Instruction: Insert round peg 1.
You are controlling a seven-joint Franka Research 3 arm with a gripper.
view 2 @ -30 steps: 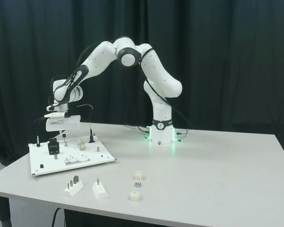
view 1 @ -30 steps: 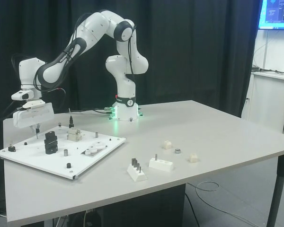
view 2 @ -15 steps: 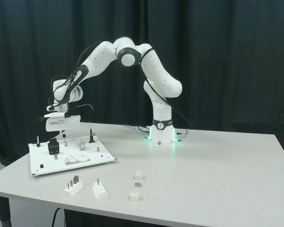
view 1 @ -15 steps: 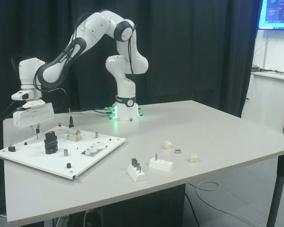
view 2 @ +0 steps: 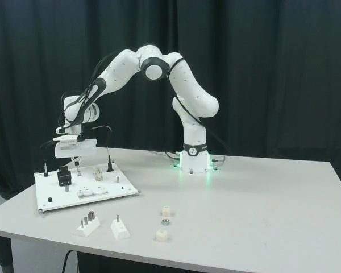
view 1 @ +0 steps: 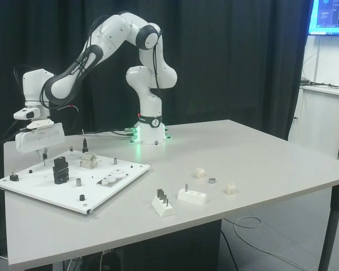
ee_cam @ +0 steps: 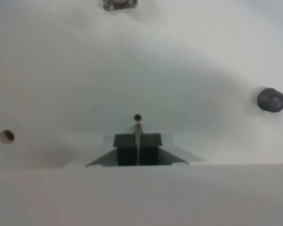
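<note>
Peg (ee_cam: 137,133): thin, stiff, light; held by its upper end.
Gripper (ee_cam: 137,149): fingers clamped on peg.
Hole (ee_cam: 137,117): at 12 o'clock of peg tip.

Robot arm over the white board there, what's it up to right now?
The white arm's pincer is shut on a thin round peg and holds it upright over the far corner of the white board. In the wrist view the peg's tip sits right next to a small hole; whether it has entered cannot be told. Other parts, including a black block, stand on the board.
</note>
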